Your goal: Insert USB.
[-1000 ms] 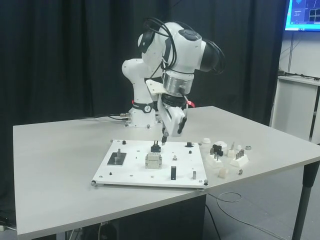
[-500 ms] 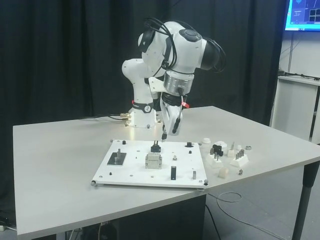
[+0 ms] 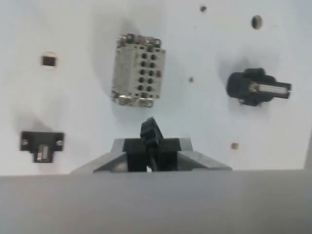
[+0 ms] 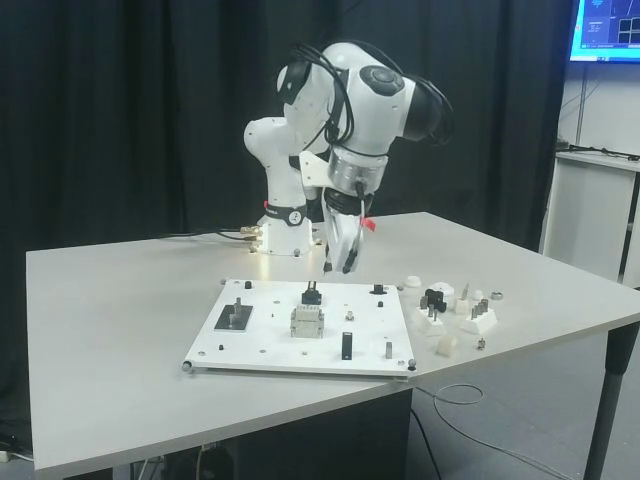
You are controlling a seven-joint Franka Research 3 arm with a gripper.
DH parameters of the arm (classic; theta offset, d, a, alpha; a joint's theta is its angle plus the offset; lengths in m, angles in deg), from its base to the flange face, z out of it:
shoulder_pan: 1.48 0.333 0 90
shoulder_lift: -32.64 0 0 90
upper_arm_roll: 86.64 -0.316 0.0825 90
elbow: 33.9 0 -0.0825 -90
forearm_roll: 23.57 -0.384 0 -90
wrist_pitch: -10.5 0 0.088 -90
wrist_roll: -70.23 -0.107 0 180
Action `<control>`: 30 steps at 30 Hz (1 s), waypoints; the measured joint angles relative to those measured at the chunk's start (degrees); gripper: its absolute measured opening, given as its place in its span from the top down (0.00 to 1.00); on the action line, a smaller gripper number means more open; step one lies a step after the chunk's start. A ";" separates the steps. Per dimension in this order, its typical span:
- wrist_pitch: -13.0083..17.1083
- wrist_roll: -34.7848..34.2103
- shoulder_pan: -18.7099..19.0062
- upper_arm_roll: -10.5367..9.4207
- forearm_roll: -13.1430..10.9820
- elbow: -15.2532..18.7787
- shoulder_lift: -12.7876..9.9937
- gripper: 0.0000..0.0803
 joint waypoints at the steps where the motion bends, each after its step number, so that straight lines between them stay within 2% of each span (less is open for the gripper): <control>1: -0.36 0.00 0.06 0.00 0.00 0.09 0.02 0.94; 7: -2.69 0.00 0.41 0.00 0.00 0.70 0.14 0.94; 15: -4.00 0.00 1.40 0.00 0.28 4.31 1.52 0.94; 22: -3.78 0.00 2.54 -0.05 1.37 9.35 3.74 0.94; 30: -0.88 0.00 3.18 -0.11 2.74 13.36 6.02 0.94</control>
